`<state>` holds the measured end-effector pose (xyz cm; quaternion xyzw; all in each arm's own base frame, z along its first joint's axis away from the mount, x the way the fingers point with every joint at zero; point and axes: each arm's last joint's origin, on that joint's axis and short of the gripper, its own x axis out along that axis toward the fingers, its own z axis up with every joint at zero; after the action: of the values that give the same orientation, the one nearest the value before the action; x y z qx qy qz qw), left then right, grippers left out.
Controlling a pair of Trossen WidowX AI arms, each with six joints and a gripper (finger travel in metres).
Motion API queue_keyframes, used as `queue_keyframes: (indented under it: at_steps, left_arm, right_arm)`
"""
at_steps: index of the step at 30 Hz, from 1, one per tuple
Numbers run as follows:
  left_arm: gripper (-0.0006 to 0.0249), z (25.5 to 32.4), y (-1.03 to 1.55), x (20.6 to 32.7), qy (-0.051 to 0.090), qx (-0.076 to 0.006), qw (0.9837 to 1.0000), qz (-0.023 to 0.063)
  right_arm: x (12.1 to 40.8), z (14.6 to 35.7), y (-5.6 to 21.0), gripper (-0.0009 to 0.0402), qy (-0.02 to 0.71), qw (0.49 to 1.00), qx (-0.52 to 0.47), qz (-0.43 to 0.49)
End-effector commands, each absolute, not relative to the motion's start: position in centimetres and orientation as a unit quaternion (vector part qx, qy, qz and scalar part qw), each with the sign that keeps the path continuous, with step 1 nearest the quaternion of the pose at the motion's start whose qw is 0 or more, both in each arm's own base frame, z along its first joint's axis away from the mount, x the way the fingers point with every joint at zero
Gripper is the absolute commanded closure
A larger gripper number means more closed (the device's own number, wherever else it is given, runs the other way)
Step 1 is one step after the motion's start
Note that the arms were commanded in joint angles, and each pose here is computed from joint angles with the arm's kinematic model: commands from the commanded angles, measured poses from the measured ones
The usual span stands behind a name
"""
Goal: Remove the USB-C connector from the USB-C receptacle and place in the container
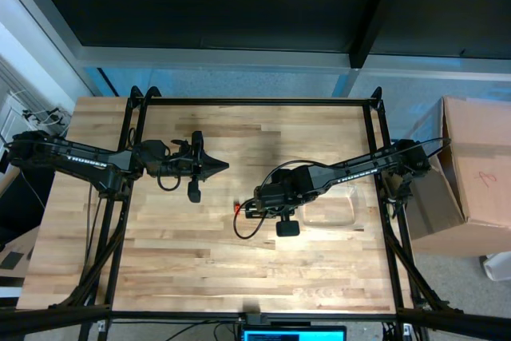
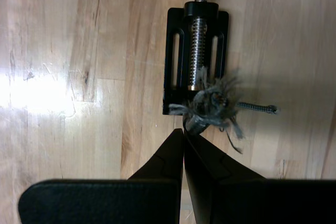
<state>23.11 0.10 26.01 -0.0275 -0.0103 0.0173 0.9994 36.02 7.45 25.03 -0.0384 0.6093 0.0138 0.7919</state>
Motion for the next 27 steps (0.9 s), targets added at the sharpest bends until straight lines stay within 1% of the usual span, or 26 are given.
queue_keyframes:
  at_steps: [1, 4, 6, 10, 14, 17, 19, 21, 25, 27]
  left_arm:
    - [0.0243, 26.03, 0.10, 23.1, -0.011, -0.0274, 0.9994, 0.0171]
    - [0.0243, 26.02, 0.10, 23.1, -0.010, -0.0273, 0.9994, 0.0171]
    - [0.0243, 26.03, 0.11, 23.1, -0.011, -0.0274, 0.9994, 0.0173]
    - [0.0243, 26.02, 0.10, 23.1, -0.011, -0.0274, 0.9994, 0.0171]
    - [0.0243, 26.03, 0.10, 23.1, -0.011, -0.0274, 0.9994, 0.0171]
    - [0.0243, 26.02, 0.10, 23.1, -0.011, -0.0274, 0.9994, 0.0171]
    - [0.0243, 26.03, 0.11, 23.1, -0.011, -0.0274, 0.9994, 0.0173]
    - [0.0243, 26.03, 0.10, 23.1, -0.011, -0.0274, 0.9994, 0.0171]
    - [0.0243, 26.03, 0.10, 23.1, -0.011, -0.0274, 0.9994, 0.0171]
    - [0.0243, 26.03, 0.11, 23.1, -0.011, -0.0274, 0.9994, 0.0173]
  right_arm:
    - [35.9, 25.9, 7.5, 0.0393, 0.613, 0.789, -0.038, 0.015]
    - [35.9, 27.3, 7.6, 0.0389, 0.611, 0.791, -0.035, 0.013]
    - [35.9, 28.3, 7.6, 0.0371, 0.609, 0.792, -0.032, 0.009]
    - [35.8, 29.7, 7.5, 0.0302, 0.608, 0.794, -0.032, 0.004]
    - [35.7, 29.7, 7.5, 0.0229, 0.611, 0.791, -0.032, 0.004]
    - [35.7, 29.7, 7.5, 0.0193, 0.611, 0.791, -0.032, 0.003]
    - [35.7, 29.7, 7.5, 0.0183, 0.611, 0.791, -0.032, 0.003]
    - [35.7, 29.7, 7.5, 0.0184, 0.611, 0.791, -0.032, 0.003]
    - [35.7, 29.6, 7.5, 0.0204, 0.611, 0.791, -0.033, 0.003]
    - [36.0, 29.2, 7.5, 0.0217, 0.611, 0.791, -0.034, 0.004]
